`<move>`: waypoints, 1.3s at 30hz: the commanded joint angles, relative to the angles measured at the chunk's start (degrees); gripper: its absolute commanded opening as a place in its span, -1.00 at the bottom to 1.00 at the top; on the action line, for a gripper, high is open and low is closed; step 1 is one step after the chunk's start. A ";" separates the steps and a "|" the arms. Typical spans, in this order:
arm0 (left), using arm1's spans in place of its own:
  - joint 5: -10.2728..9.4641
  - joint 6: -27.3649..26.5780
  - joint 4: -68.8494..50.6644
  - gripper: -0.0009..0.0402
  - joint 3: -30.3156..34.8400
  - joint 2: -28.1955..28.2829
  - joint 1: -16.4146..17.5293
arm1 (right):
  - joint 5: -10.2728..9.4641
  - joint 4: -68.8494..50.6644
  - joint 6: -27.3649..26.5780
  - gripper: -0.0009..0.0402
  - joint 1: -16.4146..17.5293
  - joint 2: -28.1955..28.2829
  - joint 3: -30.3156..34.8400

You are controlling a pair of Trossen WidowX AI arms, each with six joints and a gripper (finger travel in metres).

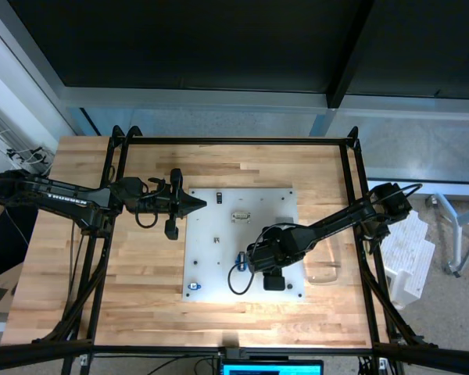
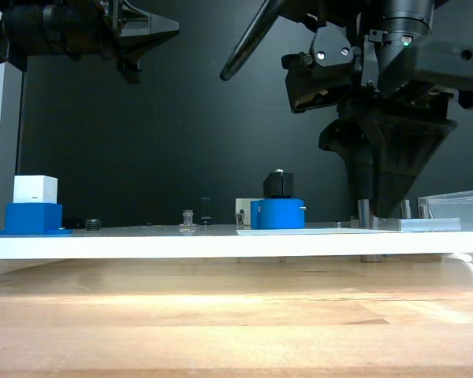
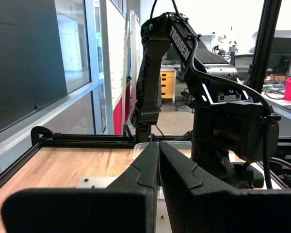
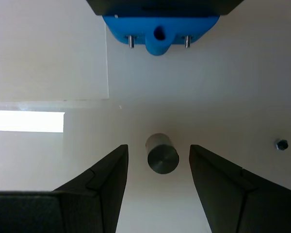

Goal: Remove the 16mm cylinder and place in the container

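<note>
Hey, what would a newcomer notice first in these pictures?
The right gripper points straight down over the white board, its open jaws either side of the upright 16mm cylinder without touching it. Next, the left gripper, shut, raised above the board's left edge.

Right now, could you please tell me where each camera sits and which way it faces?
High: above the near edge, looking down on the white board; left gripper at its edge, right gripper over it.
Low: table height, level; right gripper low.
Left wrist: along shut left gripper toward right arm.
Right wrist: straight down, open fingers straddling the 16mm cylinder.
High and left wrist share the right arm.
</note>
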 commanded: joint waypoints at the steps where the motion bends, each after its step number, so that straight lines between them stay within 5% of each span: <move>1: 0.02 0.00 0.02 -0.96 0.00 0.00 0.00 | 0.02 0.24 -0.20 -0.17 0.09 -0.13 -0.24; 24: 0.00 0.02 0.02 -0.96 0.00 0.00 0.02 | 1.49 0.70 -1.49 -0.96 0.20 -1.57 -0.26; 39: 0.02 0.02 0.00 -0.96 0.00 0.00 0.00 | 1.46 -2.99 -1.44 -0.96 0.15 -11.10 -0.24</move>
